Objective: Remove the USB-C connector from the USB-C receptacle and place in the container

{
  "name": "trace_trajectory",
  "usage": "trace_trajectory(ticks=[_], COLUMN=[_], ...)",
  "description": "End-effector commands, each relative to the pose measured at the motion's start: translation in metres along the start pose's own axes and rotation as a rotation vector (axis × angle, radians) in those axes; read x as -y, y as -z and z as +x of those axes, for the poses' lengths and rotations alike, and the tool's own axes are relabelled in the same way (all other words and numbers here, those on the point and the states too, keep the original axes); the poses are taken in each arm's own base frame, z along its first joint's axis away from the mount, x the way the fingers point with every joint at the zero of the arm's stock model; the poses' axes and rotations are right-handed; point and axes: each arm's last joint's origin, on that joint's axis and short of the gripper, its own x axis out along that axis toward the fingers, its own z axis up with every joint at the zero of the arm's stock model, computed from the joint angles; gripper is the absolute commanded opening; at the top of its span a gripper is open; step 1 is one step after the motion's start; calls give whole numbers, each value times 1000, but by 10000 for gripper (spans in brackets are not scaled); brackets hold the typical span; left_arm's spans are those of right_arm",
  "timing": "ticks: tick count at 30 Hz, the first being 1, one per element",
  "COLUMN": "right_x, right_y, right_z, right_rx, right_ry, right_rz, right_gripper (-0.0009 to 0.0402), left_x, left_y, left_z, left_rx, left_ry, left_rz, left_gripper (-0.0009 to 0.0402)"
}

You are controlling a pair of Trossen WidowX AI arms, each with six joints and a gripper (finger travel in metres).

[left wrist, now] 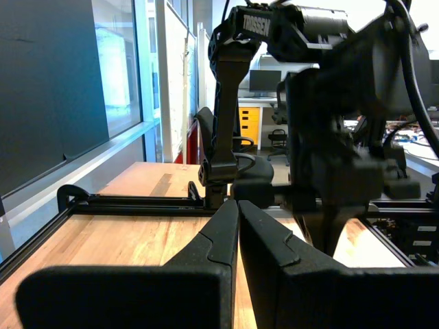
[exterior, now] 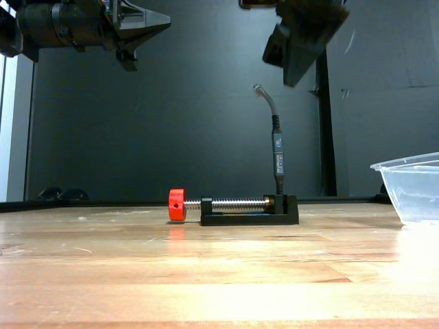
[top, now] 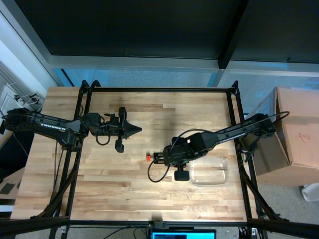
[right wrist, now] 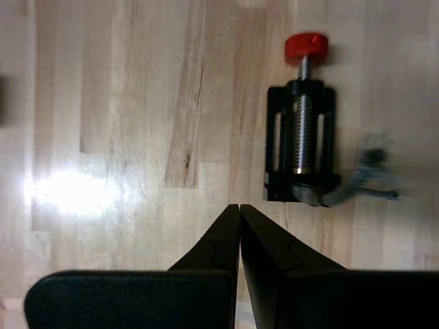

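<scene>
USB-C connector (exterior: 279, 161) stands upright, seated in the USB-C receptacle (exterior: 281, 203) below the closed, empty right hand (right wrist: 239, 207); container (exterior: 411, 188) nearby; left hand (left wrist: 238, 203) closed, well apart

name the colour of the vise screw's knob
Red knob, clearest in the low view. The left gripper and right gripper hover shut above the table.
</scene>
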Motion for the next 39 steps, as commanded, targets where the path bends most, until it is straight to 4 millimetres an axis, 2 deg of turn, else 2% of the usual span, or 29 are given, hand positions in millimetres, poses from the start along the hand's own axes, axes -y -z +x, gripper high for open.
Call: trace_trajectory(ticks=[1, 5, 10, 15, 18, 21, 25, 28, 33, 39], right_x=[4, 10, 28, 31, 31, 30, 29, 29, 29, 29], right_y=[1, 2, 0, -1, -1, -3, -5, -6, -6, -7], right_z=[-6, -7, -8, -6, -6, -1, 11, 23, 39, 51], right_rx=[-2, -15, -30, -32, -30, -29, -45, -75, -114, -133], right_ry=[4, 14, 37, 40, 40, 44, 63, 73, 81, 85], right_rz=[25, 41, 65, 63, 47, 47, 46, 41, 35, 16], right_gripper=[0, 0, 0, 7, 37, 88, 151, 176, 173, 135], left_x=[0, 0, 0, 0, 0, 0, 0, 0, 0, 0], left_y=[0, 0, 0, 0, 0, 0, 0, 0, 0, 0], left_z=[0, 0, 0, 0, 0, 0, 0, 0, 0, 0], left_rx=[0, 0, 0, 0, 0, 0, 0, 0, 0, 0], left_ry=[0, 0, 0, 0, 0, 0, 0, 0, 0, 0], left_rz=[0, 0, 0, 0, 0, 0, 0, 0, 0, 0], left_gripper=[0, 0, 0, 0, 0, 0, 0, 0, 0, 0])
